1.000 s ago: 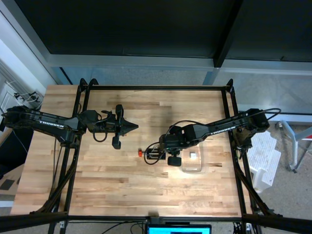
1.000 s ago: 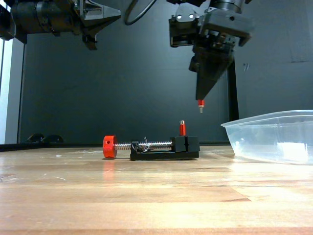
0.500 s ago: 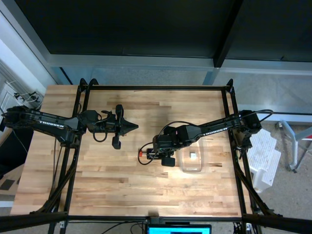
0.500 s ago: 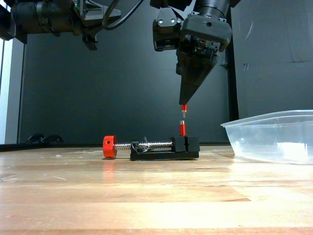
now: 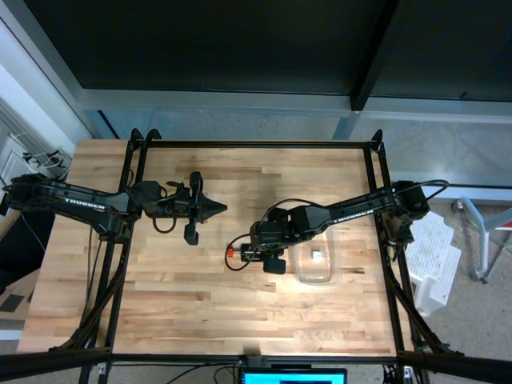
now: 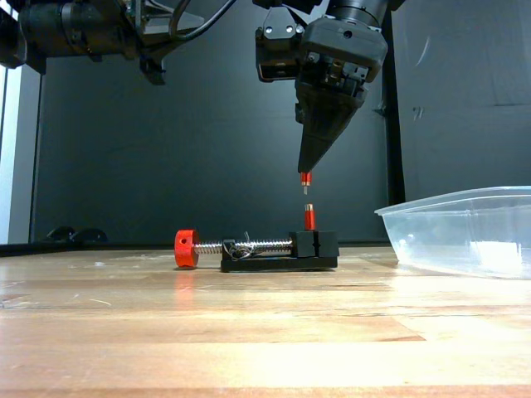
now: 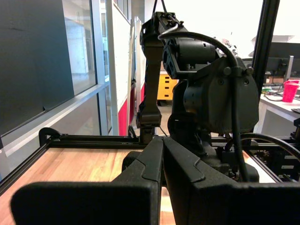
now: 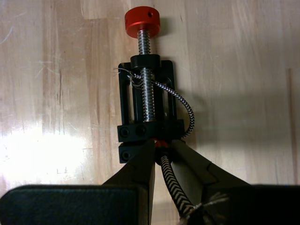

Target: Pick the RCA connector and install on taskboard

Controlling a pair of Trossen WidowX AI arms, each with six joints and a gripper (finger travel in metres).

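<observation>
The taskboard point(image 6: 278, 249) is a small black block lying on the wood, with a red knob point(image 6: 186, 248) on a silvery screw at its left end and a short red stub point(image 6: 309, 217) standing up at its right end. My right gripper point(image 6: 305, 168) points straight down, shut on the RCA connector point(image 6: 305, 180), whose red body and silver tip hang a short gap above the stub. In the right wrist view the gripper point(image 8: 161, 146) sits over the taskboard point(image 8: 145, 112) end, with the connector's braided cable point(image 8: 171, 180) between the fingers. My left gripper point(image 5: 220, 209) is held high at the left, shut and empty.
A clear plastic tray point(image 6: 465, 232) stands just right of the taskboard; in the high view the tray point(image 5: 316, 276) lies beside the right arm's wrist. A braided wire point(image 8: 180, 101) loops off the taskboard's side. Black frame rails border the table.
My right gripper has carried the RCA connector leftward, from nearer the tray to directly above the red stub. The left arm has not moved.
</observation>
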